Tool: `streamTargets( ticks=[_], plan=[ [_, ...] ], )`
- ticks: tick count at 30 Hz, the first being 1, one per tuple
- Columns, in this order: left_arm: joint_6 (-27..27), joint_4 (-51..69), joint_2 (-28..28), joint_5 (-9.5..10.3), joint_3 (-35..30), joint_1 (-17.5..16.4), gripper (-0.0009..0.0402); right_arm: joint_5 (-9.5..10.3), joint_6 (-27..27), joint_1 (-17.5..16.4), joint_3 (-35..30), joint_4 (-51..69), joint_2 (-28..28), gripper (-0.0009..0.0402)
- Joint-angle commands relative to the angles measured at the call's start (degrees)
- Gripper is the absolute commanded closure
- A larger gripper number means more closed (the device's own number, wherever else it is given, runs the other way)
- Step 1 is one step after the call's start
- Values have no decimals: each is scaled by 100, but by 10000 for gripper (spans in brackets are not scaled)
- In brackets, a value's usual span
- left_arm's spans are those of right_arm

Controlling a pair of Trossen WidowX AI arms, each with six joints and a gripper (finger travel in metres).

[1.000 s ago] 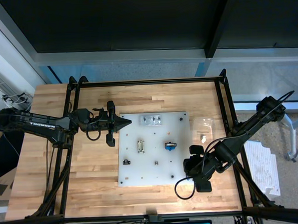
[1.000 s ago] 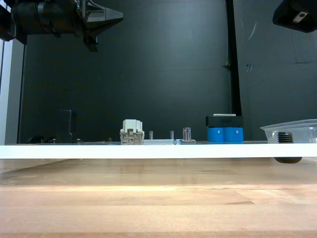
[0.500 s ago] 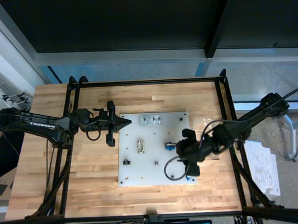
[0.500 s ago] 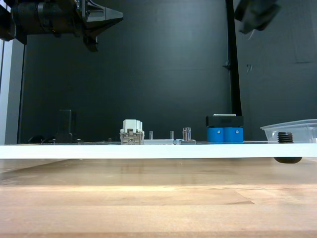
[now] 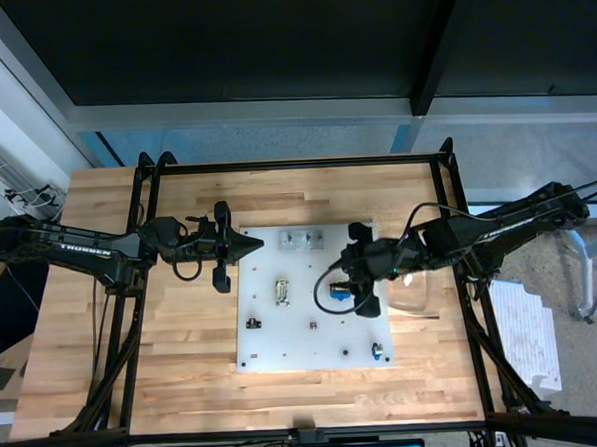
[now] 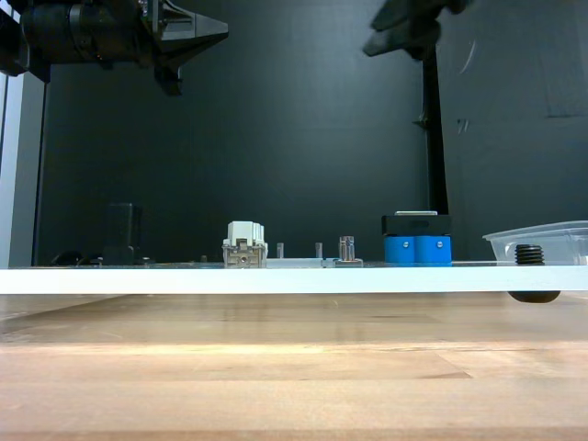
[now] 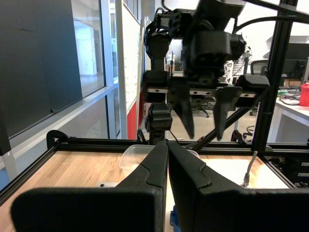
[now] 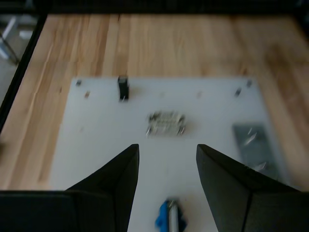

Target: Pick the RJ45 connector and install on taskboard

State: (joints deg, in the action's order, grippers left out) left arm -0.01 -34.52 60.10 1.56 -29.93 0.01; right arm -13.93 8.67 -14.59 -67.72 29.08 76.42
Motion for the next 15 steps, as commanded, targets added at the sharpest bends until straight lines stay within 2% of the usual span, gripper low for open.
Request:
streamTargets(
  ticks=[1,4,9,11,12,15],
  plan=[
    [2,0,2,-2,-2,-2,393,22,-210,227,212,-568,-96,244],
    [2,0,2,-2,-2,-2,393,146,-389,435,431,-1001,-195,254],
    [2,0,0,-2,-2,0,393,645,-533,778,898,-1825,-450,272],
    [0,0,2,-2,-2,-2,393,761,-557,914,1102,-2153,-575,279],
    [0,0,2,-2,-2,-2,393,815,-621,975,1204,-2339,-623,282],
    [0,0,0,-2,-2,-2,393,815,-756,1119,1480,-2828,-767,293]
  ],
)
